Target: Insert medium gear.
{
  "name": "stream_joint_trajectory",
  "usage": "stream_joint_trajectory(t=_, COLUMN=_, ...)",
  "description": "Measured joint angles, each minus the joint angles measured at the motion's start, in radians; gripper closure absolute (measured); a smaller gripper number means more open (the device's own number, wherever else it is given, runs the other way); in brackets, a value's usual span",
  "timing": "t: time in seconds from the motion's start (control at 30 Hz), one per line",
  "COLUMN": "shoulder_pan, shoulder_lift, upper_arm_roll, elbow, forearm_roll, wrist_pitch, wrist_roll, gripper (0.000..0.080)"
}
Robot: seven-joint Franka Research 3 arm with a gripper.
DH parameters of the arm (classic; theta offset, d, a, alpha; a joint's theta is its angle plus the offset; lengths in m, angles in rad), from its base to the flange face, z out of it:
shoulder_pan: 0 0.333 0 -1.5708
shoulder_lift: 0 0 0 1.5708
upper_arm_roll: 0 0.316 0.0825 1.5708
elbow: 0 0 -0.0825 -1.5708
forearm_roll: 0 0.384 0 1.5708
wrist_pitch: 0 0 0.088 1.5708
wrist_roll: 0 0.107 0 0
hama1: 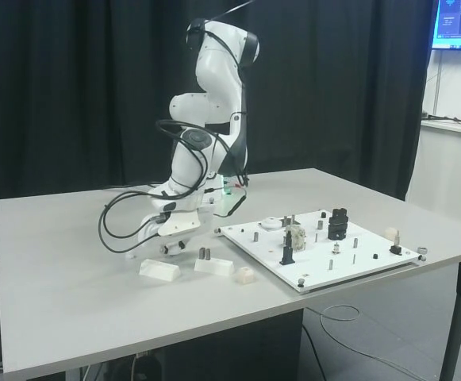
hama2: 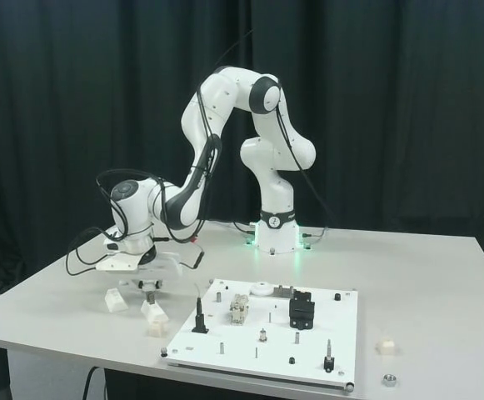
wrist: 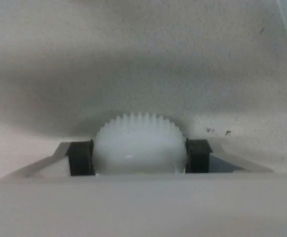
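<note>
White gear point(wrist: 139, 145) between black fingers point(wrist: 80, 158), wrist view only

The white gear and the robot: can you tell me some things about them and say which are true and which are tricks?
1. The white gear sits between the two black fingers. True.
2. The gear is already on the white board. False: it is in the gripper, beside the board.
3. The arm is white. True.
4. The board lies on the floor. False: it lies on the grey table.
</note>
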Motion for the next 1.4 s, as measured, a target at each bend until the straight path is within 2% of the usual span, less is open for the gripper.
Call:
stream_joint_trajectory(t=0.1, shoulder_pan=0.001, shoulder_lift=-0.001, upper_arm_roll=0.002, elbow=0.026, forearm_roll=0.000, wrist_pitch=-0.037, wrist_roll=0.000, gripper=0.0003)
stream_joint_trajectory(t=0.13, shoulder_pan=0.001, shoulder_lift=-0.001, upper_arm_roll=0.002, elbow=0.034, forearm_roll=0.000, wrist_pitch=-0.048, wrist_roll=0.000, gripper=0.0404)
stream_joint_trajectory(t=0.37, shoulder_pan=0.002, shoulder_lift=-0.003, upper_arm_roll=0.006, elbow=0.080, forearm_roll=0.000, wrist_pitch=-0.111, wrist_roll=0.000, gripper=0.0404)
stream_joint_trajectory(t=0.63, shoulder_pan=0.006, shoulder_lift=-0.004, upper_arm_roll=0.007, elbow=0.100, forearm_roll=0.000, wrist_pitch=-0.131, wrist_roll=0.000, gripper=0.0406)
stream_joint_trajectory(t=1.07, shoulder_pan=0.035, shoulder_lift=-0.016, upper_arm_roll=0.009, elbow=0.101, forearm_roll=-0.002, wrist_pitch=-0.151, wrist_roll=-0.031, gripper=0.0406)
stream_joint_trajectory(t=1.4, shoulder_pan=0.072, shoulder_lift=-0.059, upper_arm_roll=0.039, elbow=0.075, forearm_roll=-0.002, wrist_pitch=-0.178, wrist_roll=-0.039, gripper=0.0406)
